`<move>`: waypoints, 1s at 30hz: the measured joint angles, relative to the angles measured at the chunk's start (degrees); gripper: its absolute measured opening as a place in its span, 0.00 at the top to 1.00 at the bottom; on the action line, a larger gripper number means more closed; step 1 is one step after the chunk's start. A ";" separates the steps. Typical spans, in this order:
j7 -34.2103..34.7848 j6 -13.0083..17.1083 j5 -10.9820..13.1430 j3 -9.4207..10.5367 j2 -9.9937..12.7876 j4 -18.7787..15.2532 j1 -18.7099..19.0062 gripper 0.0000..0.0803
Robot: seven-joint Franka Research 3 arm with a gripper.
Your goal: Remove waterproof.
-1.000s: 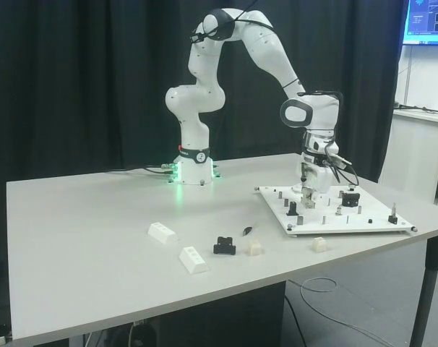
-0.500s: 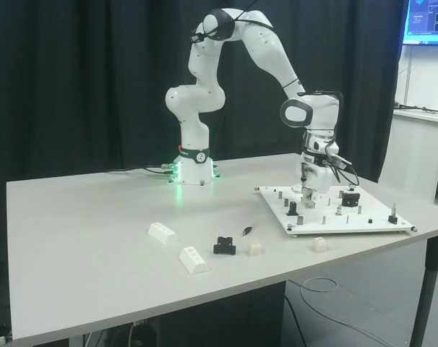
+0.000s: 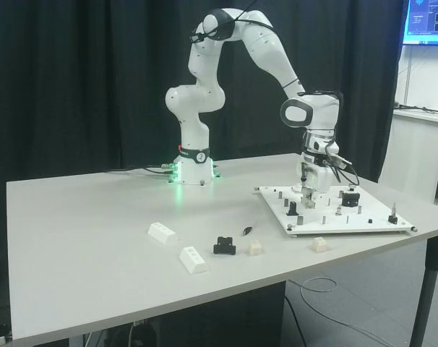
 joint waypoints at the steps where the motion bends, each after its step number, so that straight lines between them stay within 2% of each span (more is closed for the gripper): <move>1: 0.00 0.00 -0.02 0.00 0.00 0.00 0.00 0.23; 30: 0.73 -0.09 -1.15 0.04 -0.03 0.00 0.16 0.23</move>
